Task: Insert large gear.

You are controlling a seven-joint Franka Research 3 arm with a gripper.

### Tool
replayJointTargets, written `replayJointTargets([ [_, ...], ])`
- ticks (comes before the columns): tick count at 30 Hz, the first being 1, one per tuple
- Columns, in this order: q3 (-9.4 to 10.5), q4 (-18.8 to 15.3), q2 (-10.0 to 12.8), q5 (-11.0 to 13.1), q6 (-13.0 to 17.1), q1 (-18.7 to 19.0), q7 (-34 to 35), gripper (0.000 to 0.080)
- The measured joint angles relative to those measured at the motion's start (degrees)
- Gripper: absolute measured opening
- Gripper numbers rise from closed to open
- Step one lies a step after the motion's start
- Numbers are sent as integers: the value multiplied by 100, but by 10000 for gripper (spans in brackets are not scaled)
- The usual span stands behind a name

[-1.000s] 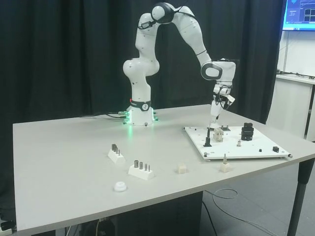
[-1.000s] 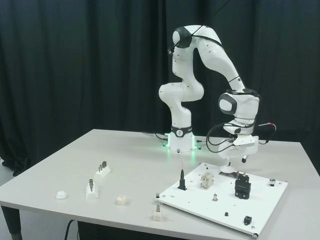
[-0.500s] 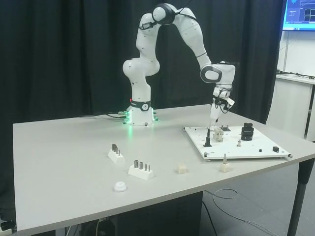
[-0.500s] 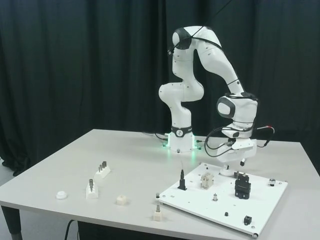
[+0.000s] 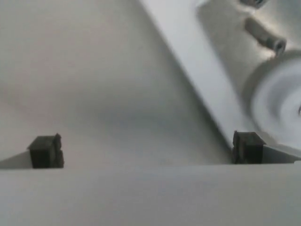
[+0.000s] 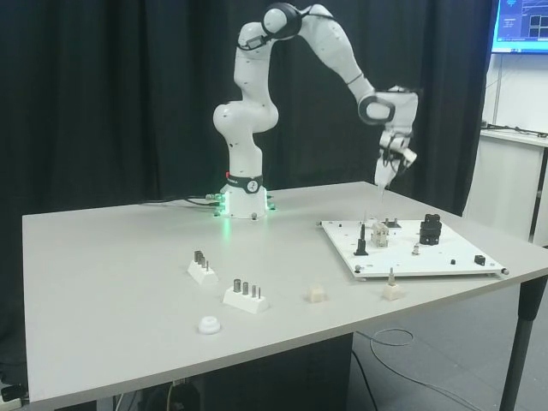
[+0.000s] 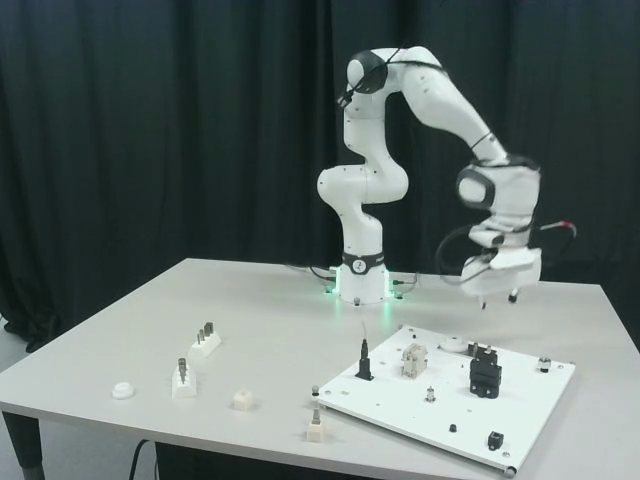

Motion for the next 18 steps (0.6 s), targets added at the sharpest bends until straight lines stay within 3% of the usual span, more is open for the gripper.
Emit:
replayJointTargets([
  [3, 179, 186, -238, 54, -500, 0, 164, 800],
  [7, 324, 338, -426, 54, -861, 0, 301, 800],
  [18, 374, 364, -522, -47, -967, -33, 337, 800],
])
